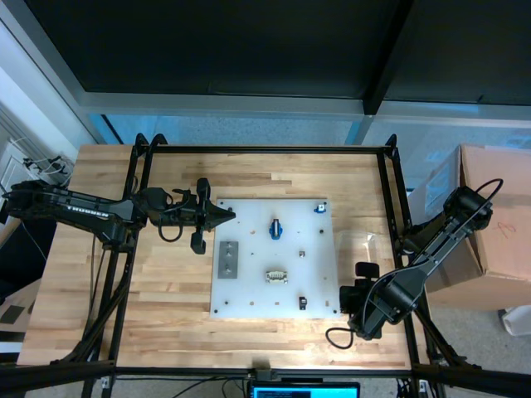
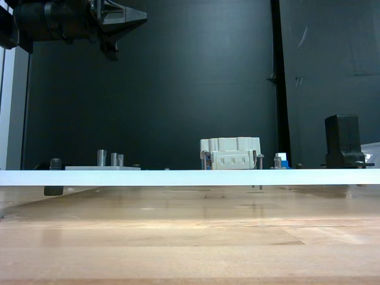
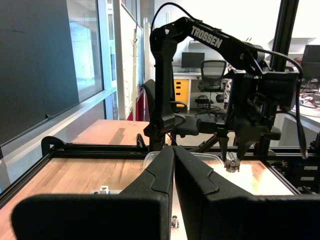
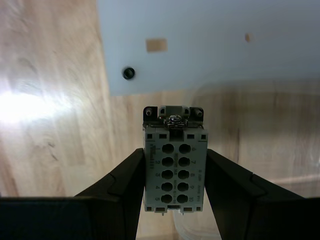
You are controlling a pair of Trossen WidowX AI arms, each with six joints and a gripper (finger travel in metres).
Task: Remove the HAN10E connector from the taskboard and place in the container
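The grey HAN10E connector (image 4: 175,167) is held clear of the white taskboard (image 4: 210,45), with my right gripper (image 4: 175,200) shut on its sides. In the left wrist view the connector (image 3: 231,162) hangs under the right gripper (image 3: 231,156) above the tabletop. From above, the right gripper (image 1: 358,300) hovers just off the board's right edge (image 1: 332,274). A beige connector base (image 1: 276,276) stays seated on the board (image 2: 230,153). My left gripper (image 1: 226,214) is shut and empty, raised over the board's left edge (image 2: 127,21).
A clear plastic container (image 1: 365,247) lies on the table right of the board. The board also carries a blue part (image 1: 276,228), a grey block (image 1: 227,259) and a black plug (image 2: 342,141). A cardboard box (image 1: 489,224) stands far right.
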